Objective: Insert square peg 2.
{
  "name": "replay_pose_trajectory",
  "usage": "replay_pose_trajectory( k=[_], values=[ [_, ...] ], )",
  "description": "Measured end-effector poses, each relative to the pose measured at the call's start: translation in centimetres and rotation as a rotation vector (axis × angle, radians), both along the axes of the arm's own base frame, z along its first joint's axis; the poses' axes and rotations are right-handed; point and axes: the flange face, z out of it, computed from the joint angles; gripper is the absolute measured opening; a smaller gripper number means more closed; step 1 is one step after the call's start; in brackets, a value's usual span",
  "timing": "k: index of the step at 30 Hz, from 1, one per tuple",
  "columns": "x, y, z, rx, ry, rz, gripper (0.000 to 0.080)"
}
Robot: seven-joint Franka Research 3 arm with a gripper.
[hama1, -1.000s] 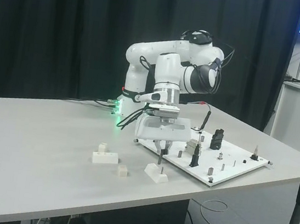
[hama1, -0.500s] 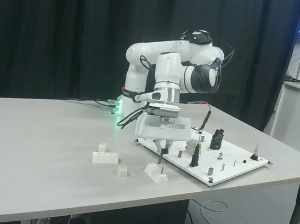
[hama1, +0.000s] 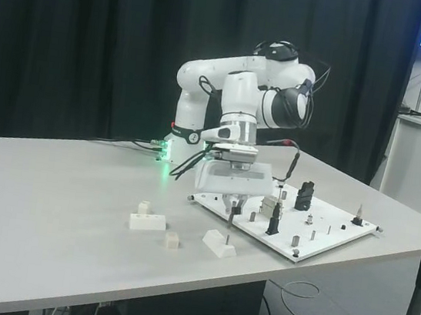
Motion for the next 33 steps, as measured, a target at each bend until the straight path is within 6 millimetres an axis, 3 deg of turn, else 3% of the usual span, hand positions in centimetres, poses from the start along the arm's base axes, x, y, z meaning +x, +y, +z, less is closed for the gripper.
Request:
replay_pose_trajectory(
  k=[18, 33],
  values=[
    [0.8, 2.1, 2.3, 0.051, 0.025, 0.031, 0.0072],
    [2.2, 5.6, 5.8, 0.149, 0.068, 0.040, 0.0072]
  ],
)
